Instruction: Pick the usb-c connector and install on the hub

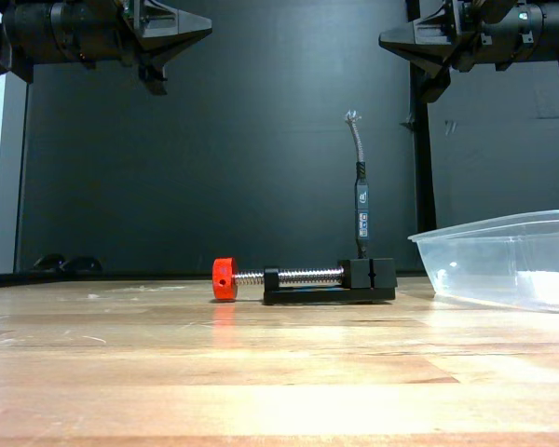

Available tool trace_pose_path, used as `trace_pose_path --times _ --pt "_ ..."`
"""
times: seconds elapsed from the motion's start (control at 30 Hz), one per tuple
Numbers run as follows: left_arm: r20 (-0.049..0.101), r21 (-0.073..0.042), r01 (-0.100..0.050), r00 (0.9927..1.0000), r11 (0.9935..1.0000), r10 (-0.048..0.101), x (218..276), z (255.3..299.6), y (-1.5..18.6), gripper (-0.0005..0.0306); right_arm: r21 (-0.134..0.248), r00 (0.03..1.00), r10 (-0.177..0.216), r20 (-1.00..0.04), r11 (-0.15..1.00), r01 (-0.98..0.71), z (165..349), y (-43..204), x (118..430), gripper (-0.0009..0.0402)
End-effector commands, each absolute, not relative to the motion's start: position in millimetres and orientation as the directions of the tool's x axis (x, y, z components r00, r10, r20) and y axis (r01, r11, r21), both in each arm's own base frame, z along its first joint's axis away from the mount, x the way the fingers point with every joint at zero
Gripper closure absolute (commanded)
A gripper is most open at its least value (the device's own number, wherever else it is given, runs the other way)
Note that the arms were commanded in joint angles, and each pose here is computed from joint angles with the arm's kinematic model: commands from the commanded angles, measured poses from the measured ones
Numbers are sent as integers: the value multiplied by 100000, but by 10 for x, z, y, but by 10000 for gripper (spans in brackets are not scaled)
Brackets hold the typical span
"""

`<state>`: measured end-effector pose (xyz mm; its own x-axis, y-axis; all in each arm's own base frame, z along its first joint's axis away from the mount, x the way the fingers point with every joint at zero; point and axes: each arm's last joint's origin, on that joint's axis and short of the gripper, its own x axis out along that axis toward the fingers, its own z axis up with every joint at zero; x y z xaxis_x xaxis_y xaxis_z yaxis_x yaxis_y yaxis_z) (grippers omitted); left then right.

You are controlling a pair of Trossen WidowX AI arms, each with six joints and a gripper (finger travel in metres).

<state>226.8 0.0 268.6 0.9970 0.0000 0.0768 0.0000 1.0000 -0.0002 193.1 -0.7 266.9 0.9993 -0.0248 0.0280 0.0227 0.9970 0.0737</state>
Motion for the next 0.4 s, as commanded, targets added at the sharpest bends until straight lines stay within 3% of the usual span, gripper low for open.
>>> trace_pose_path --times 0.03,0.4 --pt "7641 -20 -37 99708 100000 38 2269 2686 0 300 7405 99929 -2517 2803 99699 2304 2670 -7 1931 393" --pt "7641 -20 2 99708 100000 0 2269 2686 0 300 7389 99947 -2479 2116 99700 2317 2663 -6 1931 393"
